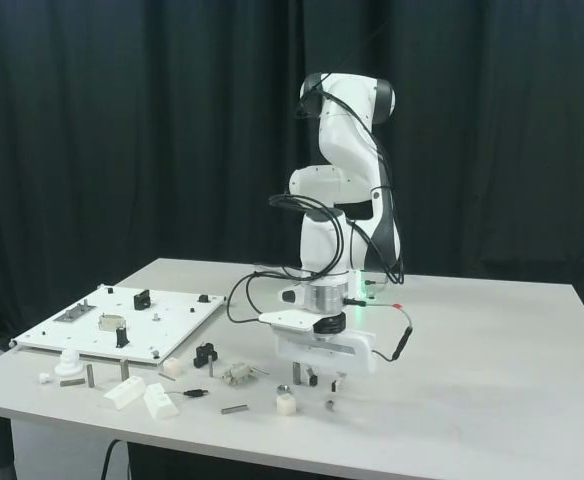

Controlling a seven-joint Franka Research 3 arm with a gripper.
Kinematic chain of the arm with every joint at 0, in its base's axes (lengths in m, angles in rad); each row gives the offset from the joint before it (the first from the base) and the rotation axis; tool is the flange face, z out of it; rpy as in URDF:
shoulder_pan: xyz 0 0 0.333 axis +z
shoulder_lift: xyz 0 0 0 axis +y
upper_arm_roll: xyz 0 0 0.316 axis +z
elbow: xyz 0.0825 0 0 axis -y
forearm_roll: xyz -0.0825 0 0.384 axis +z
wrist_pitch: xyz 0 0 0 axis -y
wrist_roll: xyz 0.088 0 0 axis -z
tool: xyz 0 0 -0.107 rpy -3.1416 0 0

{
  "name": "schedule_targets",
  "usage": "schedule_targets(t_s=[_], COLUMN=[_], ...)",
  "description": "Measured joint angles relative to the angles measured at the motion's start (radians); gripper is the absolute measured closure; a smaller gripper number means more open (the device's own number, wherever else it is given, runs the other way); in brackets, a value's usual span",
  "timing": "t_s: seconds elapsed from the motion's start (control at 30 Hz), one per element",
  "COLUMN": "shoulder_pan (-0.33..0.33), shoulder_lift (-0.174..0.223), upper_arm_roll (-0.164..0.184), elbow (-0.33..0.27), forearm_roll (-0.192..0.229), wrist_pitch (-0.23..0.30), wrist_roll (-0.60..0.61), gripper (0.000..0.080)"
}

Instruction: Place Ethernet.

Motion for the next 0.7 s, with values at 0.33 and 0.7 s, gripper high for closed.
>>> schedule_targets(t_s=[0.33, 0.7], shoulder_pan=[-0.003, -0.006], shoulder_lift=[0.003, 0.0], upper_arm_roll=[-0.001, -0.01], elbow=[0.005, 0.044], forearm_roll=[0.0, 0.0], wrist_pitch=[-0.021, -0.108], wrist_roll=[0.009, 0.025], gripper=[0.0052, 0.0005])
